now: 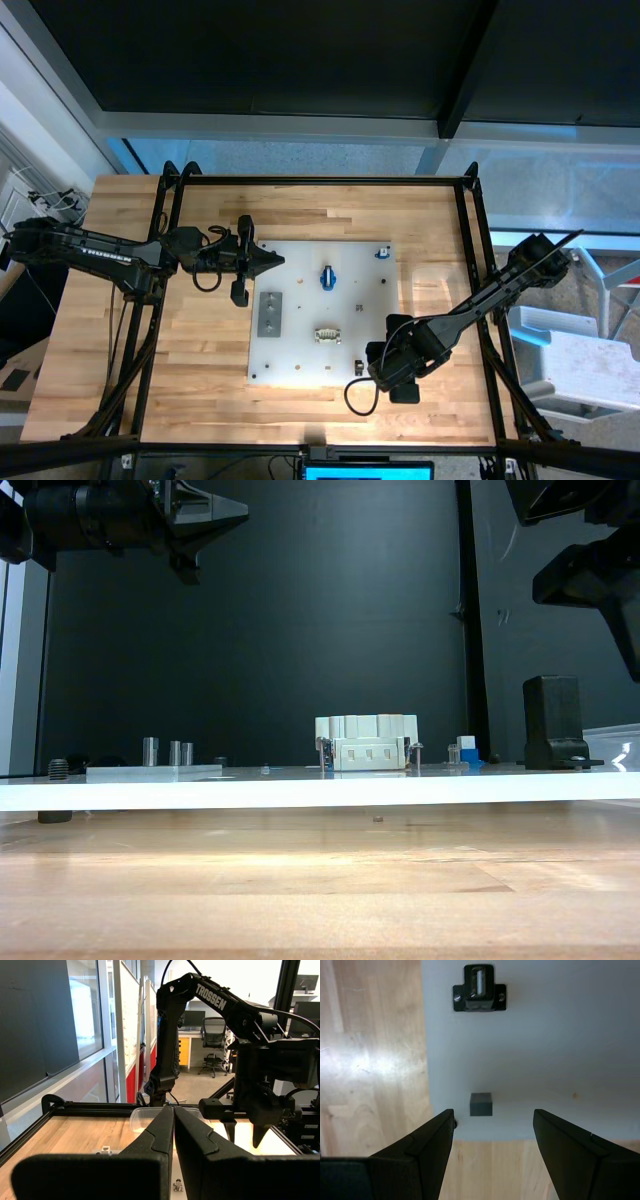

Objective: Pick the 16mm bar from the taskboard and place it in the container

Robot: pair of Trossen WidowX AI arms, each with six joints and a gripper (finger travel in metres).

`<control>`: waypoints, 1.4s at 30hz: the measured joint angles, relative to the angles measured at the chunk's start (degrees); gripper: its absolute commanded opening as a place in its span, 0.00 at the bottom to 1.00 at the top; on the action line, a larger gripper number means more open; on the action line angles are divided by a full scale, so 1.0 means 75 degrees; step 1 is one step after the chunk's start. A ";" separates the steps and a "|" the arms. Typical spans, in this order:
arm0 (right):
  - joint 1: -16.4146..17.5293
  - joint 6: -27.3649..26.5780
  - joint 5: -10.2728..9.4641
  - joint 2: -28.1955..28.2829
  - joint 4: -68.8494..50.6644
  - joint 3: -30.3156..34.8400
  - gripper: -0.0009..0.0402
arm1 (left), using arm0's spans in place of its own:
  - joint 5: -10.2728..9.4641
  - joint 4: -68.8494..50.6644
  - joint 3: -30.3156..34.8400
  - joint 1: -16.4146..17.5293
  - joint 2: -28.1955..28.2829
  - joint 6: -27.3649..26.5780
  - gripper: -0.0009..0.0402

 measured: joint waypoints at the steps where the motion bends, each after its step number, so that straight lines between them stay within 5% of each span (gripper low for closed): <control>1: 0.0000 -0.0006 0.0000 0.0032 -0.0012 0.0000 0.56 | 0.0000 0.0000 0.0003 0.0000 0.0000 -0.0003 0.02; 42: 0.0146 -0.0058 -0.0009 0.0530 0.0839 -0.0560 0.56 | 0.0000 0.0003 0.0000 0.0000 0.0003 -0.0003 0.02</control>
